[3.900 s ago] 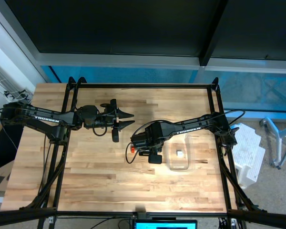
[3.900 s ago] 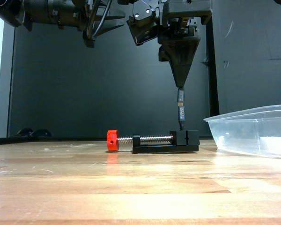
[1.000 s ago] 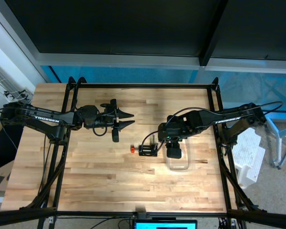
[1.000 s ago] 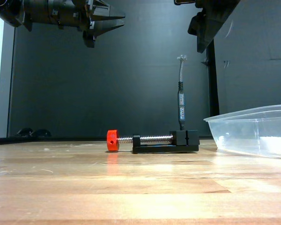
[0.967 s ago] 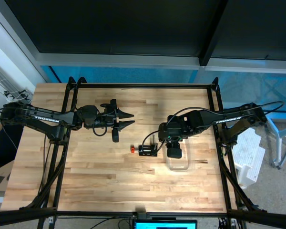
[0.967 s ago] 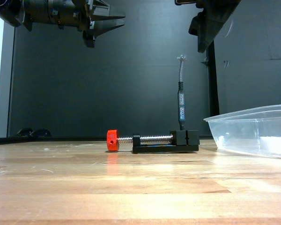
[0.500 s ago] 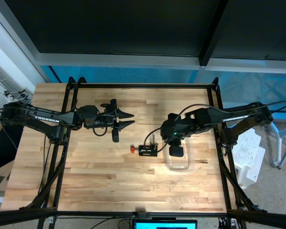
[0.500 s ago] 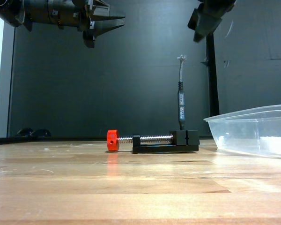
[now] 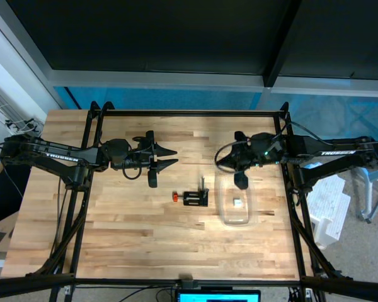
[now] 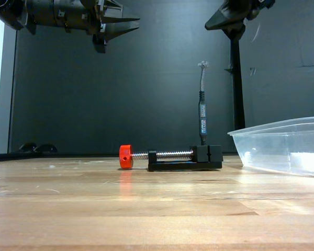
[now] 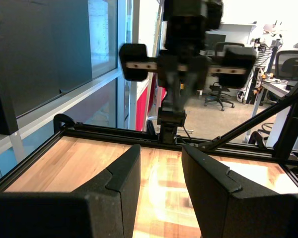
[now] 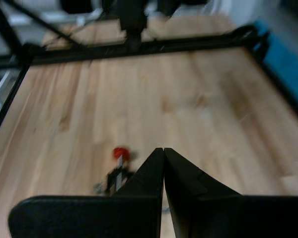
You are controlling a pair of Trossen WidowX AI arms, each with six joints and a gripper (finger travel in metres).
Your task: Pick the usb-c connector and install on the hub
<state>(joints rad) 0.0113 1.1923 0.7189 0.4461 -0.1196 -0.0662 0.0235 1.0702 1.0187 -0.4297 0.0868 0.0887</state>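
The right gripper (image 9: 240, 180) had withdrawn to the upper right, fingers pressed together, empty. We found the connector (image 10: 202, 123) upright in the hub (image 9: 194, 199), mid-frame; the left gripper (image 9: 173, 156) hung spread, upper left. If shallowly seated, the connector might topple.

My right tool (image 12: 163, 149) half-hides the blurred hub (image 12: 116, 173); the low view's top edge crops that tool and my left tool (image 10: 137, 22).
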